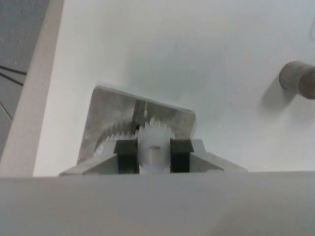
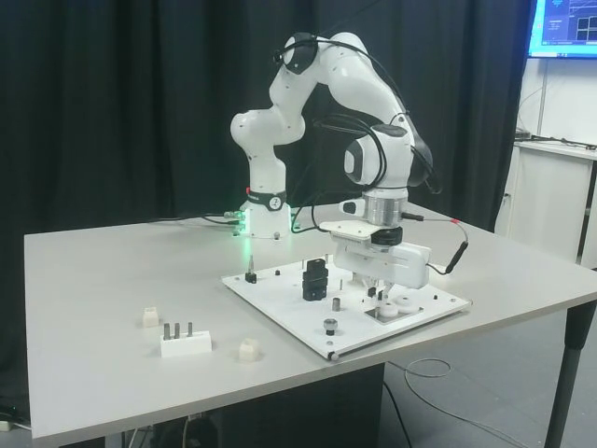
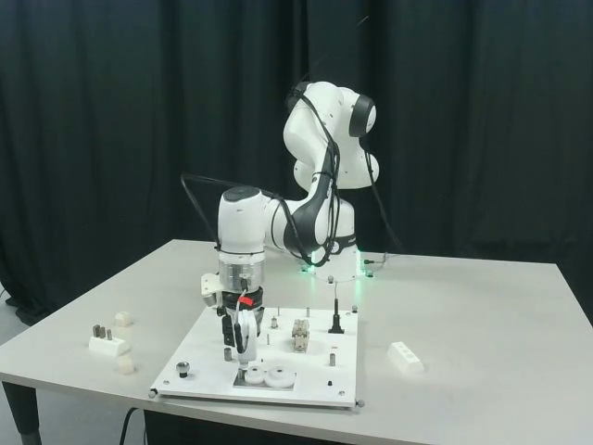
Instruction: Insert small gear.
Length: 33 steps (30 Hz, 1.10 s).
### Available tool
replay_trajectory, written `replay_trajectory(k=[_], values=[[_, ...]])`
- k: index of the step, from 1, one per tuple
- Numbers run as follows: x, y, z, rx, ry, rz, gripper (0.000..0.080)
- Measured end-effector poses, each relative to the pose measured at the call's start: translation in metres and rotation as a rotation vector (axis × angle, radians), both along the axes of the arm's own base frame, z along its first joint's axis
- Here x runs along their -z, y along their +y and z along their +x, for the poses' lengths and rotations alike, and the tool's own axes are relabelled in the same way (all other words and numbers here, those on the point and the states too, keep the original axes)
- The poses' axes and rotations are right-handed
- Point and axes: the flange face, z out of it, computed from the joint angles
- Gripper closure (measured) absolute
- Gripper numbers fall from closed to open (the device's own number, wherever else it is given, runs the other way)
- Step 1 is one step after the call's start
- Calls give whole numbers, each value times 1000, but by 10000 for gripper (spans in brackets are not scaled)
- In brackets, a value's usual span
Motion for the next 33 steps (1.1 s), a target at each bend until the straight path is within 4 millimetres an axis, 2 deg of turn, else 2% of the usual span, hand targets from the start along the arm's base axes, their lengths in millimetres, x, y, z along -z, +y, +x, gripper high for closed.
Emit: replay_trajectory(k=[33], values=[[0, 0, 3, -23, -26, -21, 672]])
